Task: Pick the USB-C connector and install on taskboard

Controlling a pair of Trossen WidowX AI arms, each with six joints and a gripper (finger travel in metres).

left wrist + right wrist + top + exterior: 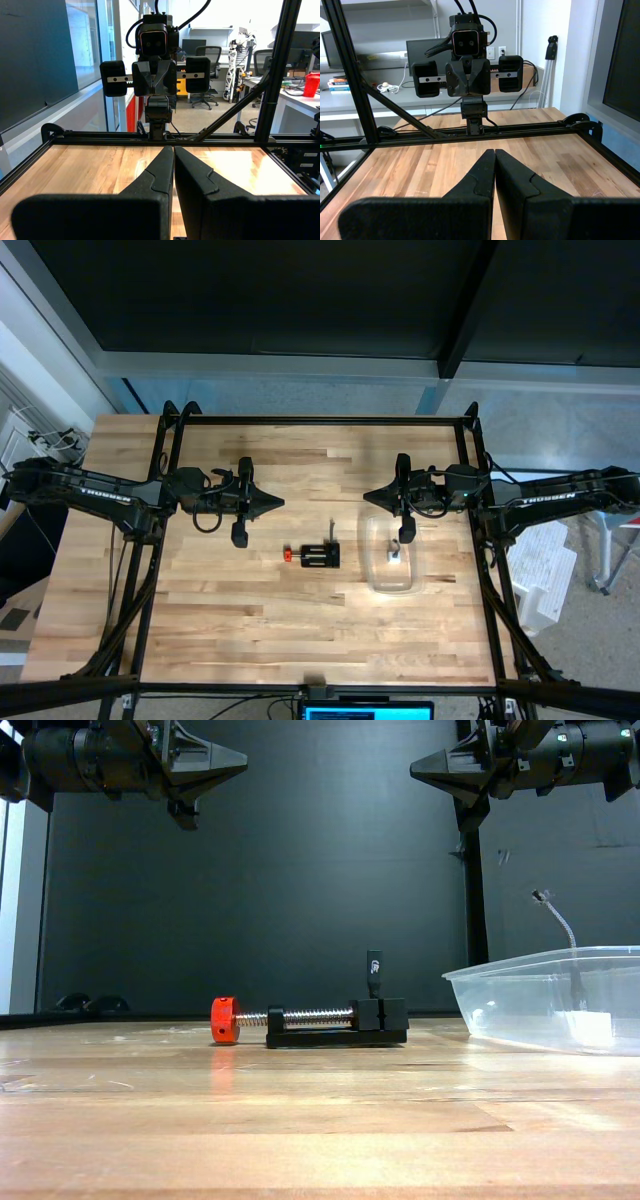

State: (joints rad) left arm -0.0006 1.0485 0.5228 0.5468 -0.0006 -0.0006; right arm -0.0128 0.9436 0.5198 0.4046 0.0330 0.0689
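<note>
While left gripper, right gripper hover high, closed: one taskboard.

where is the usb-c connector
The USB-C connector lies in the clear tray, right of the taskboard in the high view. The right gripper hangs high by the tray, the left gripper left of the taskboard, both shut.

Low between my left gripper and right gripper, both hovering with fingers together, the taskboard, a black block with a red-orange knob and an upright pin, lies flat mid-surface, and the USB-C connector rests in a clear tray nearby on my right arm's side.
</note>
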